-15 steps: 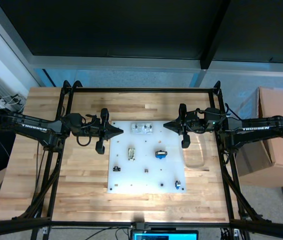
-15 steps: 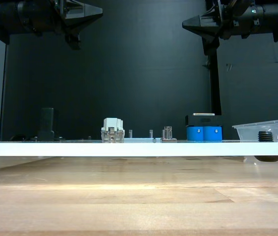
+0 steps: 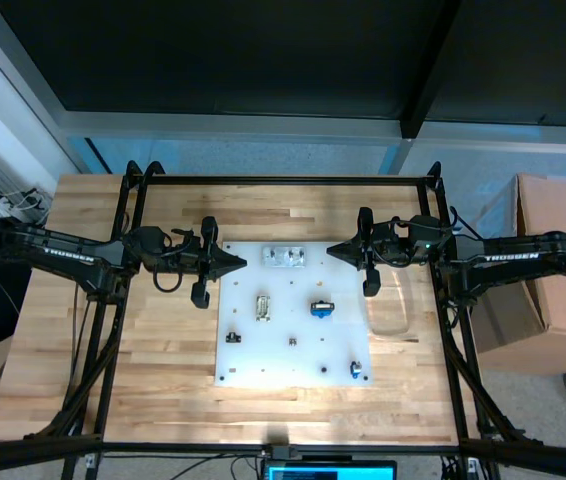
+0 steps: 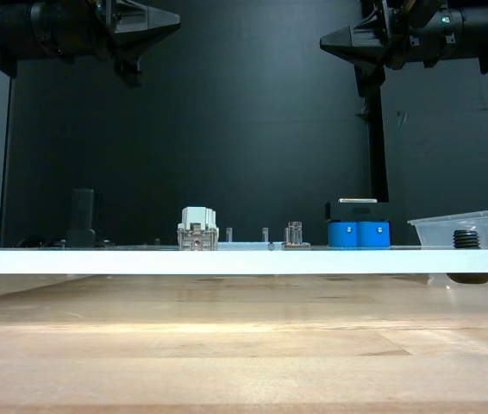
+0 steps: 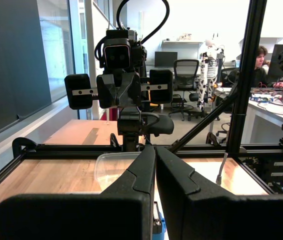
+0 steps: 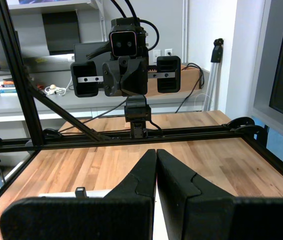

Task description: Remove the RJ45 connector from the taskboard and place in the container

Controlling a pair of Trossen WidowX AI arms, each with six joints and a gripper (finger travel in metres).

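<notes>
Reaching inward from opposite edges of the one wooden table, two arms are stretched out nearly level, high above the surface. The left arm comes in from the left edge and the right arm from the right edge. Their tips point at one another across the far part of the board and stay well apart.

One white taskboard lies flat at mid-table, and one clear container sits just beside its right edge.

The left gripper hangs above the board's far left corner. The left wrist view shows its jaws pressed together with nothing between them. The right gripper hangs above the board's far right part, near the container, with its jaws likewise closed on nothing.

On the board stand one grey-white connector and two blue pieces, the larger blue part and the smaller blue part.

The one RJ45 connector, a small clear piece, stands upright on the board near its middle. As far as the low view shows it is in its seat, far below both grippers and held by neither.
</notes>
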